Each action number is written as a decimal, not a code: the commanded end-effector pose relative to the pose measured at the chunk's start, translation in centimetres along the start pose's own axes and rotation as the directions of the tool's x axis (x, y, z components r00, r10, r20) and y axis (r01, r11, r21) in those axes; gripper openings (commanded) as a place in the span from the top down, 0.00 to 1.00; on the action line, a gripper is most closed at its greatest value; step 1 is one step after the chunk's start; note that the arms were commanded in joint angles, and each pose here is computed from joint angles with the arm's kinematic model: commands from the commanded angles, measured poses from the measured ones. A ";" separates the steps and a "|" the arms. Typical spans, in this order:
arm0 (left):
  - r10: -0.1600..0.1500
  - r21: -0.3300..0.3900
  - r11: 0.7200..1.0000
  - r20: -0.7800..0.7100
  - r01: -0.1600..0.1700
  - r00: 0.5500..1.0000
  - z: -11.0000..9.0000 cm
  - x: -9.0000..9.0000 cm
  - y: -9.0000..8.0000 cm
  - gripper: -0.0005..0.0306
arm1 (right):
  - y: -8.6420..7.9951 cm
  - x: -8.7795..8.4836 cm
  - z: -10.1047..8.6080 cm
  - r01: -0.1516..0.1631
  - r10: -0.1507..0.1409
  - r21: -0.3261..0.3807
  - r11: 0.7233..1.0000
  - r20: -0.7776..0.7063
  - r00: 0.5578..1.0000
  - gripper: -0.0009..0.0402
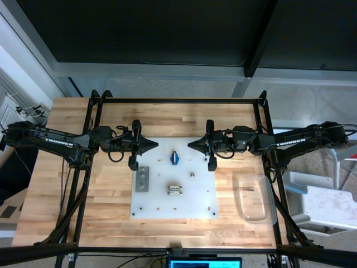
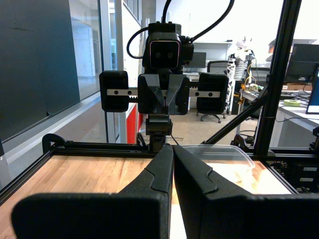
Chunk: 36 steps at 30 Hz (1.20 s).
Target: Remove the HAN10-E connector and place it in the container
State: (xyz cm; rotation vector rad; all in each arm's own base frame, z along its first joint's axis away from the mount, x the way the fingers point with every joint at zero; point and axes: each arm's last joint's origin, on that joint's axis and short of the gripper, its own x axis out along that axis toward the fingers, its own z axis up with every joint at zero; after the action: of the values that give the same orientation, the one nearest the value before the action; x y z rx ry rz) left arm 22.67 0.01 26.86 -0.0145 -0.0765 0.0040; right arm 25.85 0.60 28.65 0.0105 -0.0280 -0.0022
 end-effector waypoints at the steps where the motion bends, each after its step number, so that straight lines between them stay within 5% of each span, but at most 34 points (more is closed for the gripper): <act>1: 0.000 0.000 1.000 0.000 0.000 1.000 0.0 0.0 0.0 0.98 | 0.0 0.0 0.0 -0.004 0.004 0.009 1.000 0.000 1.000 0.98; 15: 0.000 0.000 1.000 0.000 0.000 1.000 0.0 0.0 0.0 0.98 | 0.1 0.2 0.8 -0.007 0.007 0.069 0.998 0.005 1.000 0.98; 25: 0.000 0.000 1.000 0.000 0.000 1.000 0.0 0.0 0.0 0.98 | 0.3 0.7 3.4 0.006 0.011 0.064 0.998 -0.251 0.968 0.98; 36: 0.000 0.000 1.000 0.000 0.000 1.000 0.0 0.0 0.0 0.98 | 1.7 1.6 6.6 -0.020 0.048 0.068 0.997 -0.452 0.891 0.98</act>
State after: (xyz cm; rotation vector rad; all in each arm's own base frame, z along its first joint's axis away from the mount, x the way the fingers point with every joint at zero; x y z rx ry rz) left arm 22.68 0.01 26.86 -0.0145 -0.0761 0.0040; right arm 26.97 1.97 35.11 0.0772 0.4124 0.0320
